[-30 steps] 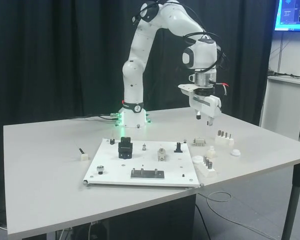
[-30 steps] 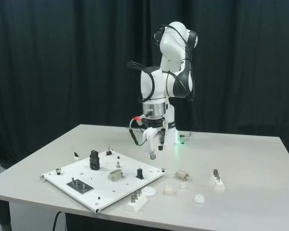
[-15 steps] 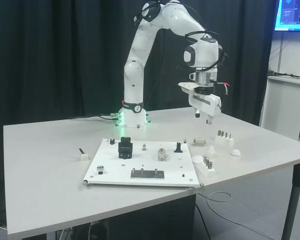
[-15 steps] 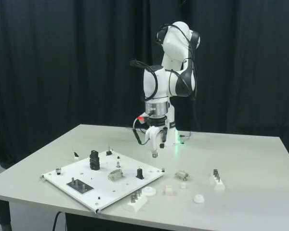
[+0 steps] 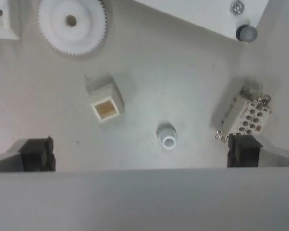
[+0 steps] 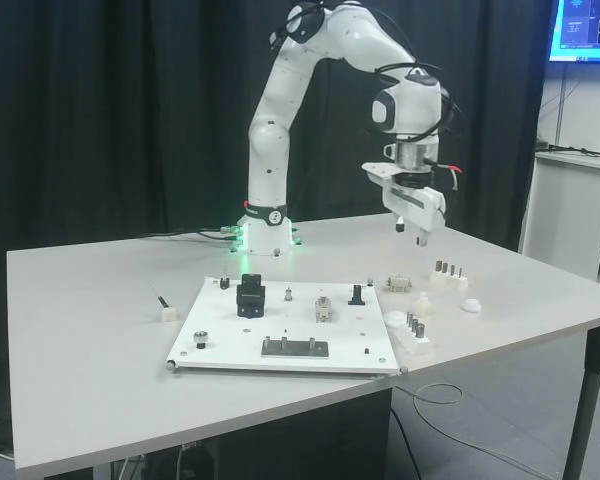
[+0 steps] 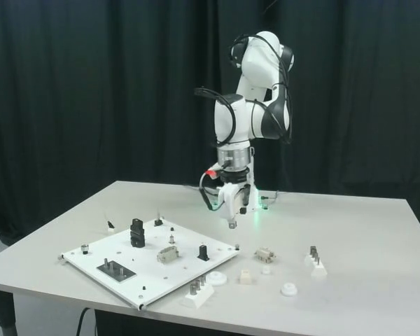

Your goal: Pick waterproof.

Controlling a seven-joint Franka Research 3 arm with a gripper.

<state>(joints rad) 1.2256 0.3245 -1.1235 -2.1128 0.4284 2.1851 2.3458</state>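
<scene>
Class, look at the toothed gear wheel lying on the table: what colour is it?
White. The gear wheel shows best in the wrist view, lying on the grey table.

**Arm raised over the far right of the table**

The white Franka arm (image 6: pixel 310 90) rises from its base (image 6: pixel 264 232), where a green light glows, at the back of the grey table (image 6: pixel 90 330). Its gripper (image 6: pixel 412 226) hangs in the air, well above the small parts lying right of the white board (image 6: pixel 285 330). A black block (image 6: pixel 251 297) stands on the board. Off the board's right edge lie a multi-pin connector (image 6: pixel 398 285), a white stand with pins (image 6: pixel 448 275) and a white gear (image 6: pixel 469 306). A small white piece (image 6: pixel 166 313) lies left of the board.
</scene>
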